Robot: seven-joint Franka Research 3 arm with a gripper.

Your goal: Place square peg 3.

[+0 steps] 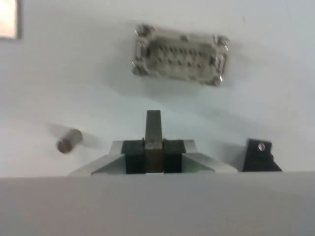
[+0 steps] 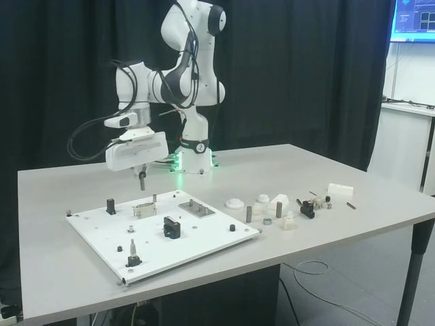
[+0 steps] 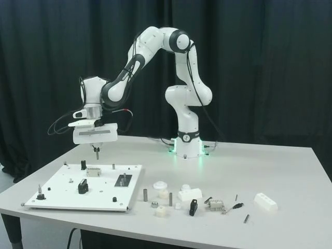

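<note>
My gripper [image 1: 153, 150] is shut on a grey square peg [image 1: 153, 133] that sticks down from between the black pads [image 1: 133, 156]. In the room views the gripper [image 2: 141, 172] [image 3: 95, 147] hangs above the far side of the white board [image 2: 204, 234] [image 3: 104, 199], with the peg [image 2: 142, 181] [image 3: 96, 154] held upright and apart from the board. A grey multi-pin connector [image 1: 179, 55] [image 2: 144, 208] [image 3: 94, 171] is mounted on the board below and just in front of the peg.
On the board stand a black post [image 2: 110, 205] [image 3: 83, 165], a small round peg [image 1: 69, 140], a black block [image 2: 170, 227] and a grey plate [image 2: 197, 209]. Several loose white and black parts [image 2: 279, 204] lie on the grey table beside the board.
</note>
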